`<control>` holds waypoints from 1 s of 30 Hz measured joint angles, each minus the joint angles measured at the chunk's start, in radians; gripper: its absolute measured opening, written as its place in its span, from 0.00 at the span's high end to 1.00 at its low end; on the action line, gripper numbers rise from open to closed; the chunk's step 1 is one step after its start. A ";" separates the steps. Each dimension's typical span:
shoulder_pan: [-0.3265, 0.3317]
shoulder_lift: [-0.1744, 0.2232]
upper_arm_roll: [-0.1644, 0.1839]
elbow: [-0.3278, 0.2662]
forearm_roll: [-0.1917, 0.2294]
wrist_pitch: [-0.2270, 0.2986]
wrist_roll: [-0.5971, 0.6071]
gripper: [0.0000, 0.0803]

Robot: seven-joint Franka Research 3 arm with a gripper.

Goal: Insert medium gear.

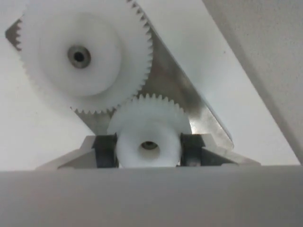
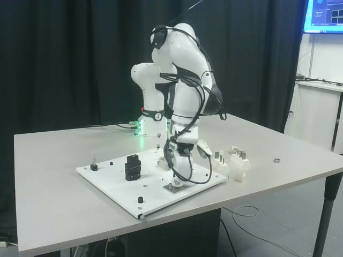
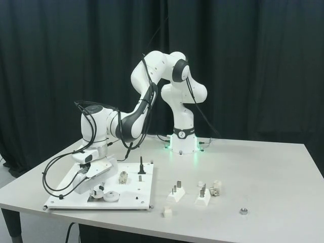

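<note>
White medium gear (image 1: 149, 135) with fine toothed rim and dark centre bore, pinched by black finger pads (image 1: 104, 150) of white gripper (image 1: 148, 153); white large gear (image 1: 85, 54) just beside medium gear, same toothed rim, grey metal hub. Grey shiny metal plate (image 1: 182, 92) under medium gear, on white board (image 3: 136, 195); grey table (image 2: 48, 176) under board, black block (image 2: 132, 167) on board near medium gear. White arm (image 3: 136, 114) with black cables and black joint bands, green light (image 3: 169, 147) at arm base, black curtain (image 3: 253, 61) behind.
</note>
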State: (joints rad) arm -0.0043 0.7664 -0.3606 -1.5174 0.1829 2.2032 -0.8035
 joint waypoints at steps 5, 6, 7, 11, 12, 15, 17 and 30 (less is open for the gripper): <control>0.000 0.000 0.000 0.000 0.000 0.000 -0.033 0.65; 0.000 0.000 0.000 0.000 0.000 0.000 -0.048 0.65; 0.000 0.000 0.000 0.000 0.000 0.000 -0.062 0.65; 0.000 0.000 0.000 0.000 0.000 0.001 -0.082 0.65; 0.000 0.000 0.000 0.000 0.000 0.001 -0.084 0.65; 0.000 0.000 0.000 0.000 0.000 0.001 -0.093 0.65; 0.000 0.000 0.000 0.000 0.000 0.001 -0.098 0.65; 0.000 0.000 0.000 0.000 0.000 0.000 0.011 0.65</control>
State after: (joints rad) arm -0.0044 0.7663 -0.3608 -1.5178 0.1833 2.2035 -0.7928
